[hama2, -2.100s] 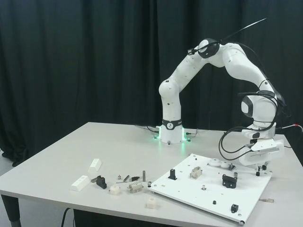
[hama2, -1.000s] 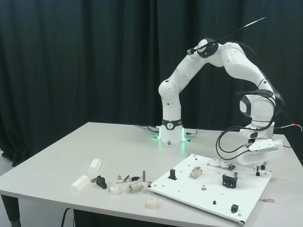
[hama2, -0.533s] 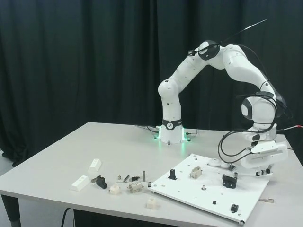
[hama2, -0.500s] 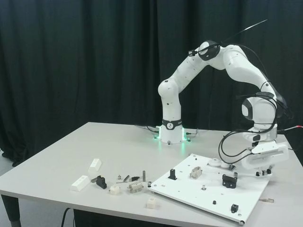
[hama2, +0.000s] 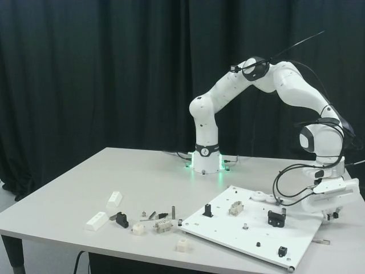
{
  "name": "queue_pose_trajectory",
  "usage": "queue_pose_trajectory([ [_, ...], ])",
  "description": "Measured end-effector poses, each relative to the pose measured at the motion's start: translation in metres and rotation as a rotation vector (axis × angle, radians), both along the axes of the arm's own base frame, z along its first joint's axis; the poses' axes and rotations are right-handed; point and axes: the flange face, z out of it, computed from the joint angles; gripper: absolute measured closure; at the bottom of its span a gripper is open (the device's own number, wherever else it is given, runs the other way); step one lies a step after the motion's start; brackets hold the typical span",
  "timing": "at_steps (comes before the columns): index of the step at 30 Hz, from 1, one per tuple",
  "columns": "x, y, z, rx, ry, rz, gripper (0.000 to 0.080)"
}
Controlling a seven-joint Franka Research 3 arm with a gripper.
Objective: Place bolt 4.
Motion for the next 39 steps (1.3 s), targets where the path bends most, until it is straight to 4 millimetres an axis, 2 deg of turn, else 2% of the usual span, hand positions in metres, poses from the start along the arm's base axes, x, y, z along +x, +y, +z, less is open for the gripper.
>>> queue_pose_trajectory([
  [15,0.001,0.017,-0.008,-0.016,0.019,-0.009,0.0579],
  [38,0.001,0.029,-0.018,-0.014,0.027,-0.004,0.0569],
  [39,0.001,0.030,-0.018,-0.012,0.028,-0.004,0.0071],
])
